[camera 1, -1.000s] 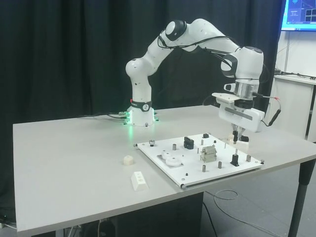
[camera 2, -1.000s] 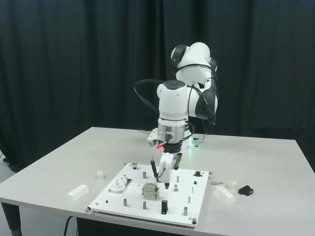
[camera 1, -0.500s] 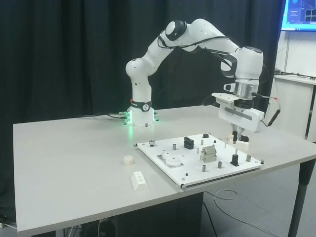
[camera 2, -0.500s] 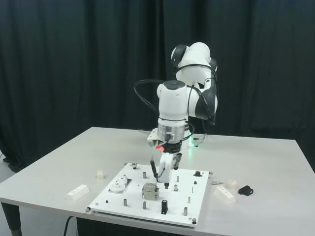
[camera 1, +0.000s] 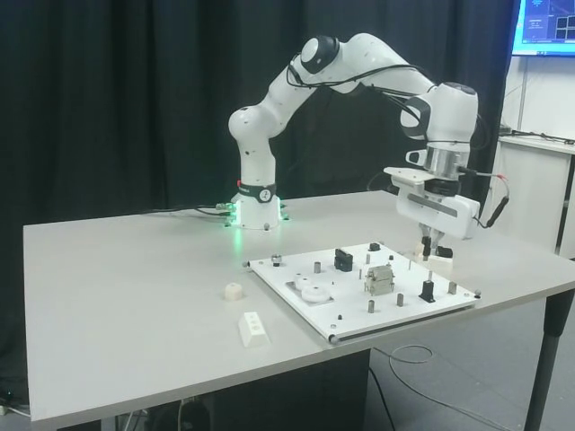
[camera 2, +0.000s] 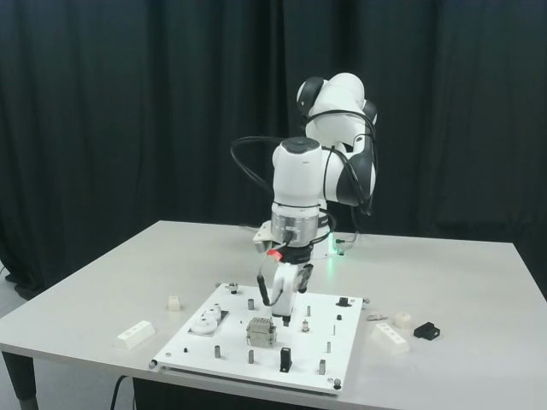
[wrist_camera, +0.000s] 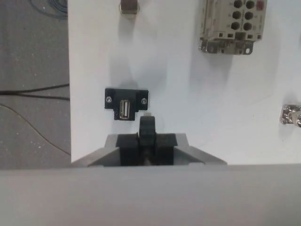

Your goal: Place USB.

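While the claw hangs over the white board, its fingers are clenched on the USB plug, which stands upright between them with its metal tip pointing down; holding it vertical this way suits a socket that opens upward. That USB socket, a black block screwed to the board near one edge, lies just beside the plug's tip in the wrist view; the tip looks offset to one side of the opening and not yet over it, and I judge the plug clear of the socket, though how high it sits cannot be read from that view alone.

In the room views the claw hovers above the board's middle, close over it but not touching; the grey multi-pin connector stands just beside it, so a sideways correction has to stay small; the socket itself seems to be the small black upright part nearer the board's front edge, though that is a guess. The board rests flat on the grey bench, which keeps the socket's mouth square to a straight descent.

My judgement is that the step in hand is alignment: shift the plug over the opening, then press straight down; a tilted or offset entry would jam on the socket's rim.
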